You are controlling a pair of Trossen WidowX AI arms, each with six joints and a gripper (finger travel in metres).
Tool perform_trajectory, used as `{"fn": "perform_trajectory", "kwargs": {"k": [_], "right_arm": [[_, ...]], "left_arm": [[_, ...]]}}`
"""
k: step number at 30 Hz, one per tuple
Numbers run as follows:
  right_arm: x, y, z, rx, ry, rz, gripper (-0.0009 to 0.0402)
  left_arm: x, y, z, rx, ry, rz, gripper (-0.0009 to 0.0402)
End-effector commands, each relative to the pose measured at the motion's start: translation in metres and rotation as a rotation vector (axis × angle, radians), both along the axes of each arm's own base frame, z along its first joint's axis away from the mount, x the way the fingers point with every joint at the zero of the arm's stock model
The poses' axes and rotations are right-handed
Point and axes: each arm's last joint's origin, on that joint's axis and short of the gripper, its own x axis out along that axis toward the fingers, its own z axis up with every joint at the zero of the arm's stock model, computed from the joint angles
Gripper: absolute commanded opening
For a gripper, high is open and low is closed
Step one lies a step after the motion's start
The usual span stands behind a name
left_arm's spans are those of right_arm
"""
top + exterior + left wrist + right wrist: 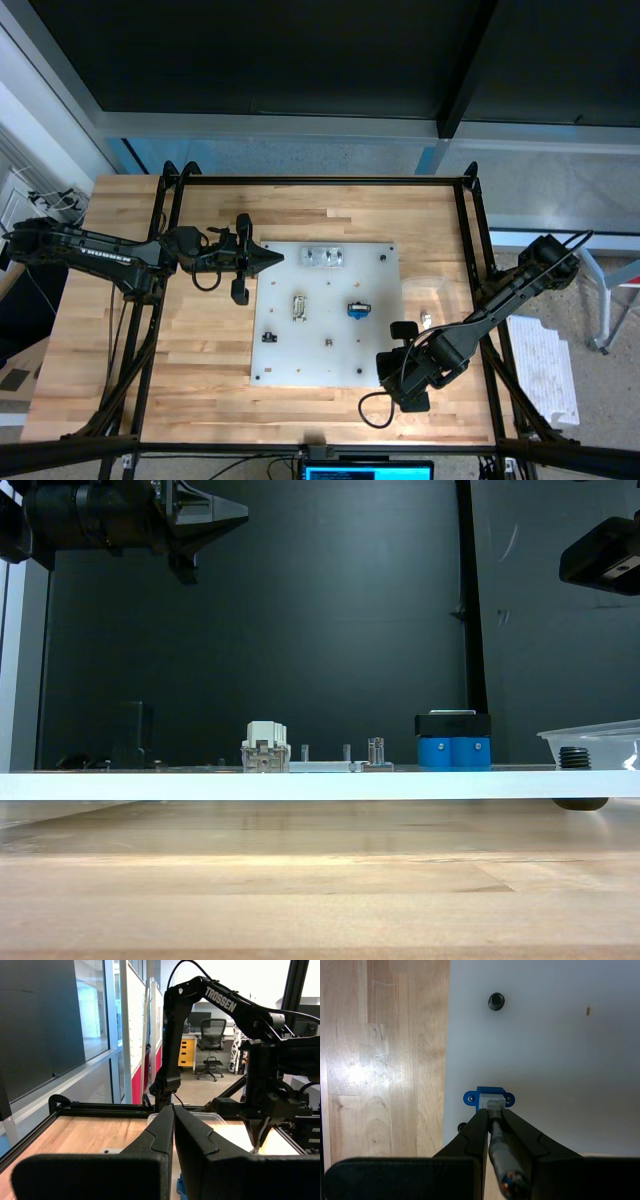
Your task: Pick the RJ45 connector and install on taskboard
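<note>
Right gripper (493,1113) hangs well above the board (310,365) near its right edge, pointing down. Its jaws are closed on the connector (492,1105), clamped across the grey cable stub just behind the plug, with the loose wire ends running back between the fingers. Judged reason for this hold: the plug's nose is free ahead of the fingertips, so it can enter a port without the jaws fouling. In the right wrist view the nose lines up with the blue socket (358,310) near the board's right edge. The low view shows nothing at the socket itself, so the plug is above it, not seated. The height is probably clearance for aligning before a straight descent. Left gripper (272,258) is level and high over the board's far-left corner, jaws closed on nothing. It is well apart from the socket, evidently placed out of the working path. Around: silver block (325,257) by the far edge, grey block (298,308) mid-board, black cap (496,1001) on the board, all apart from the socket. Clear tray (595,732) sits on the bench (210,350) just beside the board's right edge, under the right arm; a snag only if the arm sinks low. Plug latch orientation: cannot tell.
</note>
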Motion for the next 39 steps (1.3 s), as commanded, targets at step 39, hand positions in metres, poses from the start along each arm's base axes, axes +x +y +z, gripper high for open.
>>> {"fn": "perform_trajectory", "kwargs": {"k": [39], "right_arm": [[-0.006, -0.004, 0.028, 0.047, -0.061, -0.001, 0.0143]], "left_arm": [[0.000, 0.000, 0.000, 0.000, 0.000, 0.000, 0.0000]]}}
